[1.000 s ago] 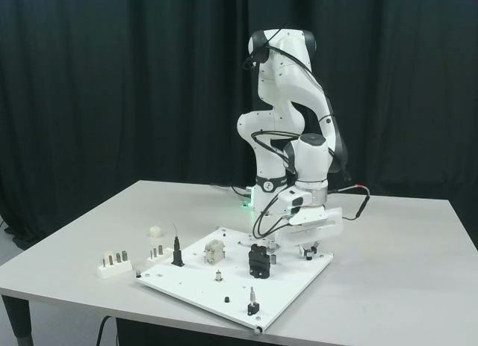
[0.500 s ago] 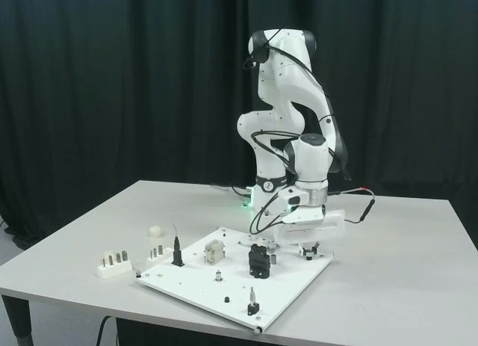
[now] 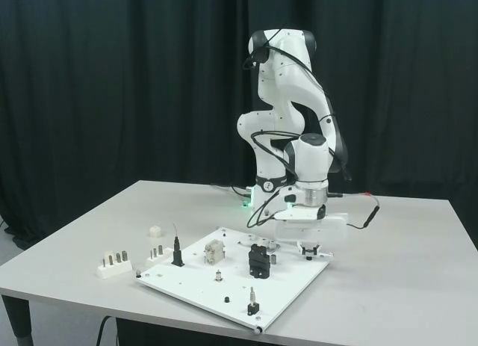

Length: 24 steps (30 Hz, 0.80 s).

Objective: Insert bolt 4.

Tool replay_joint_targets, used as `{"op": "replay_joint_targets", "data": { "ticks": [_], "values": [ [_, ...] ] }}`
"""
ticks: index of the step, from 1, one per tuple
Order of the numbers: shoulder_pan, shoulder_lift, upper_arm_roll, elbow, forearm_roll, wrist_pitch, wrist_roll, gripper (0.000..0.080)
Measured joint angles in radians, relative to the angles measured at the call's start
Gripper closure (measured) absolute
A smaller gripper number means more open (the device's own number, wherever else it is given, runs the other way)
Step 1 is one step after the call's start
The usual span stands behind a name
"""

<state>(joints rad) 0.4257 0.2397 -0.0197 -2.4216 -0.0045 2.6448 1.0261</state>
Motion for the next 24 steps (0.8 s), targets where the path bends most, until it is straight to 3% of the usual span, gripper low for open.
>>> {"op": "replay_joint_targets", "data": {
  "ticks": [24],
  "values": [
    [-0.003, 0.001, -0.001, 0.001, 0.060, 0.000, 0.400, 0.0577]
  ]
}}
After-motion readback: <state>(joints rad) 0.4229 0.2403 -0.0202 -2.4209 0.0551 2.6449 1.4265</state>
